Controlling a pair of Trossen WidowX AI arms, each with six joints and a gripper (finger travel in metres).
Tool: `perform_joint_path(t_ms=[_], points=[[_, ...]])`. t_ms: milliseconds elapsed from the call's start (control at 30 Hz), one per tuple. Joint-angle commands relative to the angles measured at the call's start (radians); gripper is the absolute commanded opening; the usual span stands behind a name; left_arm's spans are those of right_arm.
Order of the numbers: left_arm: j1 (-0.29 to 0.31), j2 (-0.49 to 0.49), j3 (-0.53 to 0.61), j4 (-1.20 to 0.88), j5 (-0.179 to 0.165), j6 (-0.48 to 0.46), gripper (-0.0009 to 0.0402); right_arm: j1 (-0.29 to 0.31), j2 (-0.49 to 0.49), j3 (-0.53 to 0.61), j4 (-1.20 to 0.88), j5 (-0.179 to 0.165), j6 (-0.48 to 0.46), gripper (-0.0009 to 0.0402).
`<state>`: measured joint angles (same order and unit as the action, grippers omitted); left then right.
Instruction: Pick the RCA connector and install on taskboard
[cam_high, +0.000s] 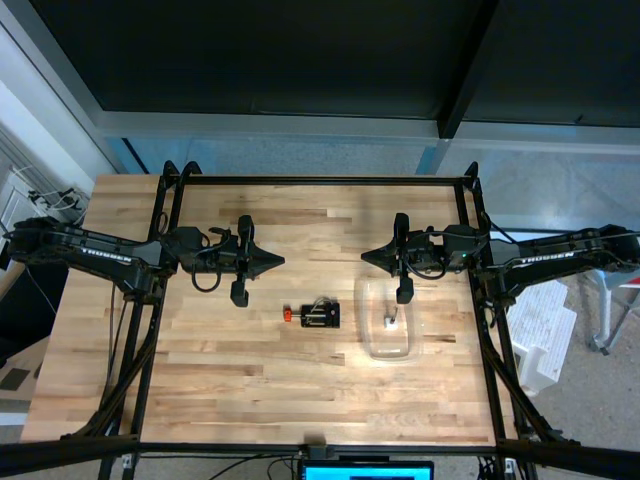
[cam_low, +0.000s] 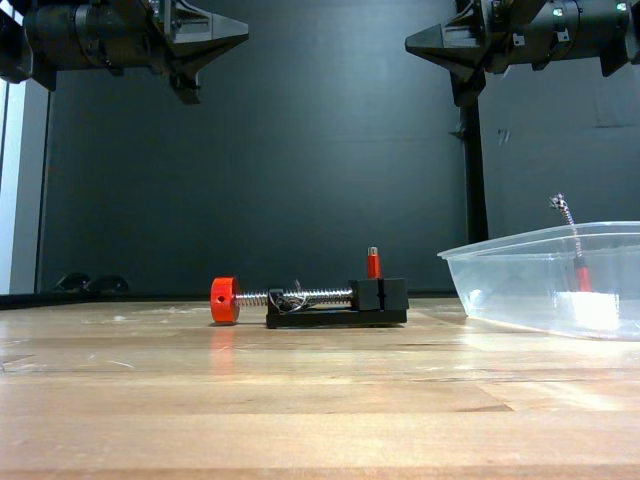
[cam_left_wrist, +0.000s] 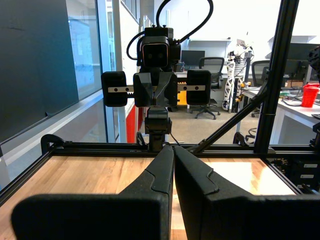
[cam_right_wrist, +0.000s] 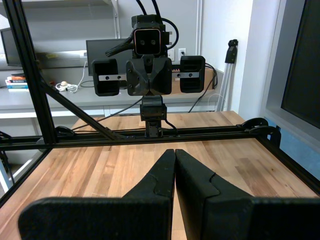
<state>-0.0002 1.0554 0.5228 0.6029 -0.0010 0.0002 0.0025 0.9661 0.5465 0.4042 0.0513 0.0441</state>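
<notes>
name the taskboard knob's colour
Knob: red-orange, clearest in low view. Left gripper and right gripper hang shut above table.

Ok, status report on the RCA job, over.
Left gripper and right gripper shut, parked high. RCA connector in tray, right of taskboard. Nothing blocking.

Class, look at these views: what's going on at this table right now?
Nothing is being handled yet. The left gripper and the right gripper both hang high above the table, shut and empty, pointing at each other. The taskboard lies on the wood between them. The RCA connector sits in the clear tray on the right arm's side, untouched.
</notes>
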Motion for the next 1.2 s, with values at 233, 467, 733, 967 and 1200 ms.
perform_joint_path(t_ms=[233, 467, 733, 967, 1200], points=[[0.0, 0.0, 0.0, 0.0, 0.0, 0.0, 0.0, 0.0, 0.001, 0.0, 0.008, -0.053, -0.008, 0.0], [0.0, 0.0, 0.0, 0.0, 0.0, 0.0, 0.0, 0.0, 0.0, 0.003, -0.003, -0.053, 0.016, 0.0], [0.0, 0.0, 0.0, 0.0, 0.0, 0.0, 0.0, 0.005, 0.0, 0.128, -0.325, -0.054, 0.017, 0.0], [0.0, 0.0, 0.0, 0.0, 0.0, 0.0, 0.0, 0.024, 0.0, 0.241, -0.692, -0.054, 0.028, 0.0], [0.0, 0.0, 0.0, 0.0, 0.0, 0.0, 0.0, 0.064, 0.001, 0.306, -0.917, -0.053, 0.063, 0.0]])
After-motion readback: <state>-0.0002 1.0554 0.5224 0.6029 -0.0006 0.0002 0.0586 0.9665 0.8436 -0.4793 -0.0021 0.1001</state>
